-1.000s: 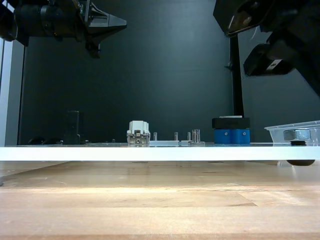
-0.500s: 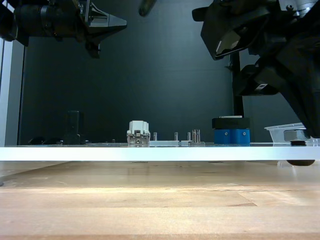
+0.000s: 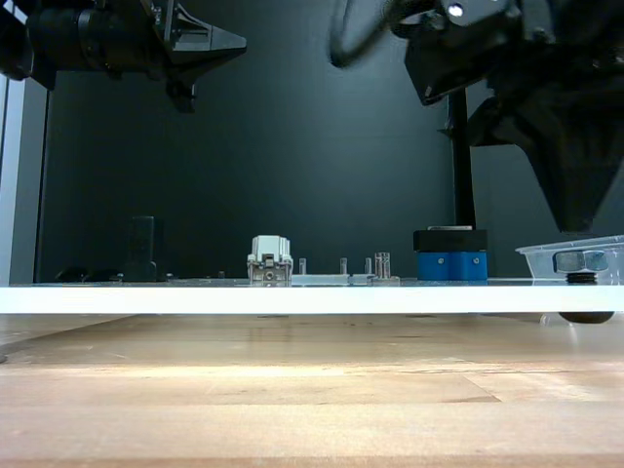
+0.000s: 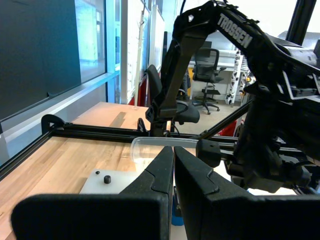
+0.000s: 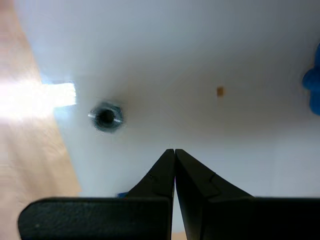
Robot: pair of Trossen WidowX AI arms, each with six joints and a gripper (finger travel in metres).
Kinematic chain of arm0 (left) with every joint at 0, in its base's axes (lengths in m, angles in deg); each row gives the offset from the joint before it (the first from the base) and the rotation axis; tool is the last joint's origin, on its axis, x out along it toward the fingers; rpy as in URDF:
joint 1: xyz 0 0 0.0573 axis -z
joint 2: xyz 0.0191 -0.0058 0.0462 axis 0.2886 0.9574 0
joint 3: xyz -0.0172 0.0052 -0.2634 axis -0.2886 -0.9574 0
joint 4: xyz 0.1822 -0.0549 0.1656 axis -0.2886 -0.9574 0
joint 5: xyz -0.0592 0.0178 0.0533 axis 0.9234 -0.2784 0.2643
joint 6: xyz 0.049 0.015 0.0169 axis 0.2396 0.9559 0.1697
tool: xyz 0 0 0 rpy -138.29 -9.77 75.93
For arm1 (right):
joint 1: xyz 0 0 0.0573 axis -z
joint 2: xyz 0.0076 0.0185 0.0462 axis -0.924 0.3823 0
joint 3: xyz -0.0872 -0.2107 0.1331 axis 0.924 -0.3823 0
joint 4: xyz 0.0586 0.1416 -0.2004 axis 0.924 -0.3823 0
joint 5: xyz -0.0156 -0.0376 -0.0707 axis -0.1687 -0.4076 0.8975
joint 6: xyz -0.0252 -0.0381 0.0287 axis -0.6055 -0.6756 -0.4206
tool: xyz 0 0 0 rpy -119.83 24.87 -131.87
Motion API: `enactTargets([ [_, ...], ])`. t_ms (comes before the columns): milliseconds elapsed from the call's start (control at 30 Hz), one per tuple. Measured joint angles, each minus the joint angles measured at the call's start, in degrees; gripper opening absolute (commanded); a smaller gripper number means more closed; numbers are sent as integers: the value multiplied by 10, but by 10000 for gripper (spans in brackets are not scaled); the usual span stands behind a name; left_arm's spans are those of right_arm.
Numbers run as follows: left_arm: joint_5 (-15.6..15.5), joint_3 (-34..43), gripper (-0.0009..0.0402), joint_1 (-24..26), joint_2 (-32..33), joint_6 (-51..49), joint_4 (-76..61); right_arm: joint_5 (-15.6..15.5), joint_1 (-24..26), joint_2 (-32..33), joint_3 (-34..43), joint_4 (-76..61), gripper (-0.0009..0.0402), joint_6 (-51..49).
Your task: Unfasten the M12 nut and place it in the container
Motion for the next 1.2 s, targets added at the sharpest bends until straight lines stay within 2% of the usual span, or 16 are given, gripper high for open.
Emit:
enactTargets([
  [133,0,0,0,0,0,0,-2,-83,-1,-6,0,61,0,-15],
  [200,0,0,0,0,0,0,-1,-103,-2,-8,0,82,0,-16],
  [667,0,0,0,0,0,0,-2,-99,-3,26,-17,117,0,-20],
  [967,0,0,0,0,0,0,-2,-82,-4,26,-25,100,0,-19],
  [1200,0,0,0,0,0,0,-2,-81,-3,26,-25,99,0,-19],
])
